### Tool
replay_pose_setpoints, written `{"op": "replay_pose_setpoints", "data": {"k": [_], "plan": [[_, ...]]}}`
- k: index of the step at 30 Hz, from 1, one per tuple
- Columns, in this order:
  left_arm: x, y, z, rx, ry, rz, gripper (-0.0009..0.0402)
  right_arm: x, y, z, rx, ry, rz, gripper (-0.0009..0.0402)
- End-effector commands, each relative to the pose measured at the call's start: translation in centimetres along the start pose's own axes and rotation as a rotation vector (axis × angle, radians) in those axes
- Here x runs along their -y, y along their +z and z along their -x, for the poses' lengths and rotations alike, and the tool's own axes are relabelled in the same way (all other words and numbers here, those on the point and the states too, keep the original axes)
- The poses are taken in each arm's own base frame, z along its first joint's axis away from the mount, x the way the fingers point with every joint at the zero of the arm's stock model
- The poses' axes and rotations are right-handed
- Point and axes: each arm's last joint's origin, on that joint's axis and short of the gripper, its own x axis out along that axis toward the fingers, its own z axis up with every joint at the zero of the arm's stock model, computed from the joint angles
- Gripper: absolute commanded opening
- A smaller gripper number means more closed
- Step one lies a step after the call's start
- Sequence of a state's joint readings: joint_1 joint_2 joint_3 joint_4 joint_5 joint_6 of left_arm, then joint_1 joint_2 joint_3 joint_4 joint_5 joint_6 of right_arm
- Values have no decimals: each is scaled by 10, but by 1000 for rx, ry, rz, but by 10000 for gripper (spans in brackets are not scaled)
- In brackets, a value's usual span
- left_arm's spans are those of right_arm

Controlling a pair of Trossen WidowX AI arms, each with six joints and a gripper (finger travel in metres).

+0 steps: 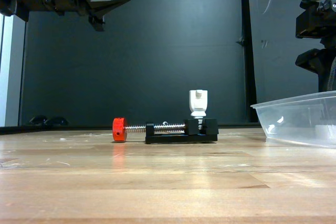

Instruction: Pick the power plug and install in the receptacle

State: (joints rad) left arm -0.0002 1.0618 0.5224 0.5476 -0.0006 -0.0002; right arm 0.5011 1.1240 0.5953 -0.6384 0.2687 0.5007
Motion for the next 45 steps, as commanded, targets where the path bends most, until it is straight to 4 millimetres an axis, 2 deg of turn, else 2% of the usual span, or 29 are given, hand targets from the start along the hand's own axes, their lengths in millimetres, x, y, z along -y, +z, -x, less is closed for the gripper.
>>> {"op": "replay_pose_setpoints", "data": {"k": [1, 14, 32, 45], "plan": [[0, 0, 0, 0, 0, 0, 0, 0, 0, 0, 0, -1, 0, 93], [0, 0, 0, 0, 0, 0, 0, 0, 0, 1, 4, 1, -1, -2], [0, 0, 0, 0, 0, 0, 0, 1, 2, 8, 5, 1, 13, 0], [0, 0, 0, 0, 0, 0, 0, 3, 22, 45, 2, -1, 36, 0]]}}
